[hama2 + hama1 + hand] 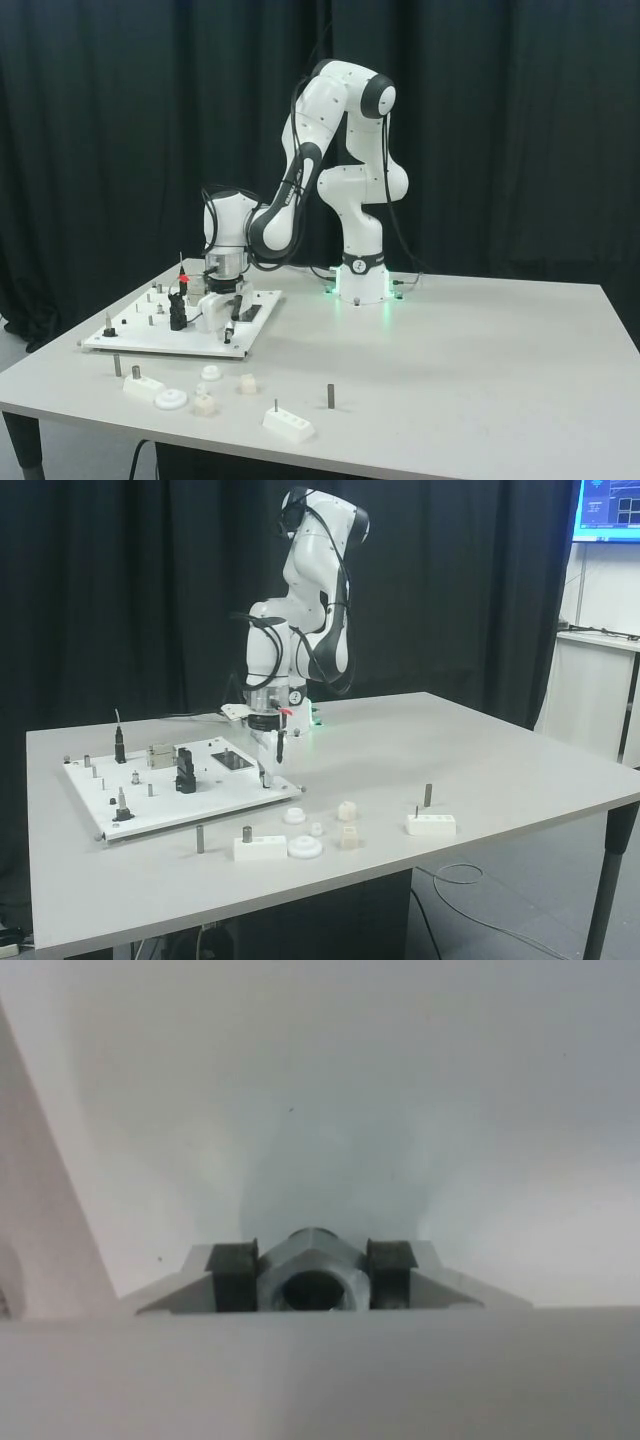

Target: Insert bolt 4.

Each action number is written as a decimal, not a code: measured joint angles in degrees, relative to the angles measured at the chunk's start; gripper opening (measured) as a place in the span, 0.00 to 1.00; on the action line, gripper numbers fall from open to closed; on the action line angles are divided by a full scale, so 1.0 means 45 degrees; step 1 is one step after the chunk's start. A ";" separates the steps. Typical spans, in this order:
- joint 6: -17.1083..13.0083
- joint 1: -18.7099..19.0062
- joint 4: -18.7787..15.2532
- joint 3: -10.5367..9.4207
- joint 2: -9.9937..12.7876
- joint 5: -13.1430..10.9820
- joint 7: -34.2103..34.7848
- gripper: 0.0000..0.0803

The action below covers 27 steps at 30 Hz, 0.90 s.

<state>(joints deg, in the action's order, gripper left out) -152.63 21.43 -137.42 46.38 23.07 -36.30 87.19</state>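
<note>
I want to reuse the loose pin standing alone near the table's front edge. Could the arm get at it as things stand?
Probably not right away: the gripper is shut on a bolt over the white board. The pin itself stands free on the grey table, nothing around it.

Worktop: flat grey worktop (480, 750).
On it: white square assembly board (215, 790), small white round and block-shaped parts (320, 840), robot base (362, 285).

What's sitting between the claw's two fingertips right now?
A grey hex-headed bolt, clamped between the black pads of the claw, shown in the wrist view.
</note>
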 joint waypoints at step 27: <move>-0.0031 0.0048 0.0064 -0.0074 0.0015 0.1878 0.1508 0.29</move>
<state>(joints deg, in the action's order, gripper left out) -152.77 21.64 -137.13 46.04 23.14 -27.85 93.98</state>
